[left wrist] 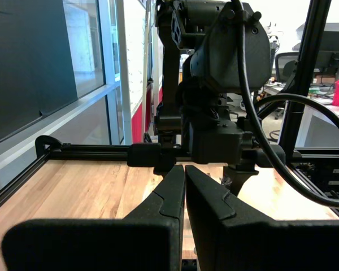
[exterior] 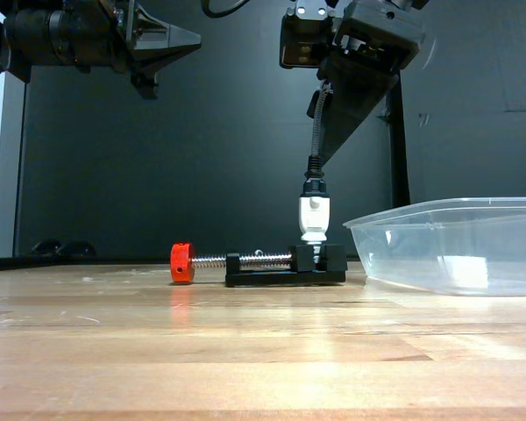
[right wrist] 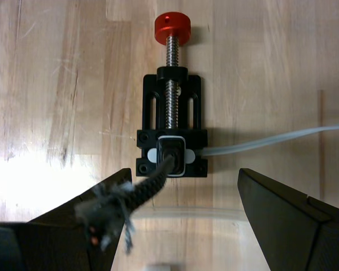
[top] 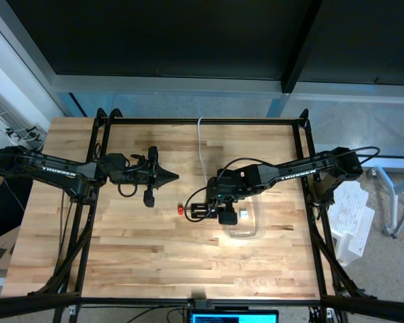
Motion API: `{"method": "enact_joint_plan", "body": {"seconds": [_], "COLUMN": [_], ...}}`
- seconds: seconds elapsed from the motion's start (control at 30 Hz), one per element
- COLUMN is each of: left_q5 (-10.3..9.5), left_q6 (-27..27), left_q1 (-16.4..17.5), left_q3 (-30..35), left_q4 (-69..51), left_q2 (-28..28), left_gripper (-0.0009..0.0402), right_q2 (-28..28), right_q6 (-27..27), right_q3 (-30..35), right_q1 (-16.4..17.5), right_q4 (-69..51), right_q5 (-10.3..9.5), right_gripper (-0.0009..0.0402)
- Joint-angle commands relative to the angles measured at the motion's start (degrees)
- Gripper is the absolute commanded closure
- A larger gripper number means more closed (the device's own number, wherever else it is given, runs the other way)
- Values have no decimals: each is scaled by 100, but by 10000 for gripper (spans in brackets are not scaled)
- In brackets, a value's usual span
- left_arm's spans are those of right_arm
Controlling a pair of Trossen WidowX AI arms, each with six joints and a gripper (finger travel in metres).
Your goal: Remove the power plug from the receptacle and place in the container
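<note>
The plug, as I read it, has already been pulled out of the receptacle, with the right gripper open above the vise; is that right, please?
Not quite: the low view shows the plug seated in the receptacle. The right gripper is indeed open above the vise. The left gripper is parked shut, high over the table's left side.

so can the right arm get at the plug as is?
Likely yes: right gripper hangs open over the plug in its socket, only the plug's own cord stub between. Left gripper parked shut, well aside.
</note>
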Motion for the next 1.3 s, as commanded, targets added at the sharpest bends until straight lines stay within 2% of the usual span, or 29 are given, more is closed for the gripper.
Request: {"method": "enact_joint_plan", "body": {"seconds": [0.03, 0.3, 0.87, 1.3], "left_q5": [2, 0, 2, 2], "left_q6": [0, 0, 0, 0], "left_q1": [0, 0, 0, 2], "left_q3": [0, 0, 0, 0], "left_q4": [0, 2, 2, 2], "left_q2": [2, 2, 2, 2], "left_gripper": [393, 393, 393, 393], "right_q2": [-4, 96, 424, 455], "right_q6": [59, 166, 192, 170], "right_q3": [-13, -33, -24, -26], "right_q1": [9, 90, 170, 170], "right_q4": [96, 114, 264, 365], "right_q5": [116, 232, 260, 258], "right_gripper": [130, 130, 133, 223]}}
